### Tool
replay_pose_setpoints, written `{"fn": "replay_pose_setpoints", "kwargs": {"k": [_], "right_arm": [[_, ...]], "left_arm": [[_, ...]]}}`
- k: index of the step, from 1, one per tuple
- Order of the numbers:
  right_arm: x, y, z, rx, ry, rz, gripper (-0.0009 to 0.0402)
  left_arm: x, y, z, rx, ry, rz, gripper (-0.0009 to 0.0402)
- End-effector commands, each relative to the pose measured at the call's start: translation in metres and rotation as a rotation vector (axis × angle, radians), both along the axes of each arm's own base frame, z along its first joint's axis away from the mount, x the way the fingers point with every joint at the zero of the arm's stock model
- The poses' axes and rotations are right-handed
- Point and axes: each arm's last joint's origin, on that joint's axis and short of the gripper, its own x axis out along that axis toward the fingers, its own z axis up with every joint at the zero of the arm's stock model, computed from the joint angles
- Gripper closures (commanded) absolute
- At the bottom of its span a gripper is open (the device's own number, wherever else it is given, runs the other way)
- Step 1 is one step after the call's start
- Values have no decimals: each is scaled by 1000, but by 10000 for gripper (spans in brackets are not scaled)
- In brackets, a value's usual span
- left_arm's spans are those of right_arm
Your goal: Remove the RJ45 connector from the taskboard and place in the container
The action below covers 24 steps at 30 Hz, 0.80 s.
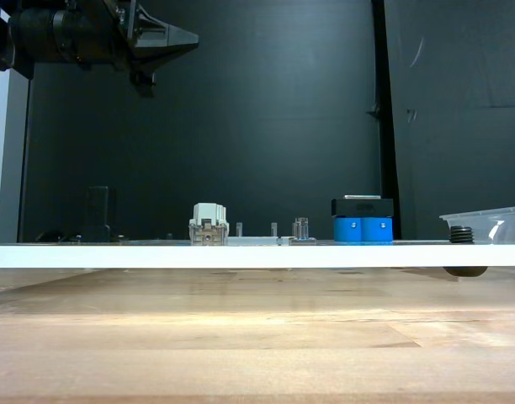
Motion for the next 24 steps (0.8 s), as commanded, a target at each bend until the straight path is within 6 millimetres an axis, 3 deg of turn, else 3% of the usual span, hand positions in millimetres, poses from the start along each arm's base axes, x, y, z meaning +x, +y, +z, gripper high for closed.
{"fn": "replay_pose_setpoints", "kwargs": {"k": [1, 7, 18, 24], "right_arm": [[-1, 0, -3, 1, 1, 1, 206], [-2, -1, -4, -1, 2, 3, 259], [-2, 2, -2, 15, -13, 17, 397], [-4, 2, 4, 39, -26, 26, 386]], "left_arm": [[0, 0, 0, 0, 0, 0, 393], [0, 0, 0, 0, 0, 0, 393], [0, 0, 0, 0, 0, 0, 393], [0, 0, 0, 0, 0, 0, 393]]}}
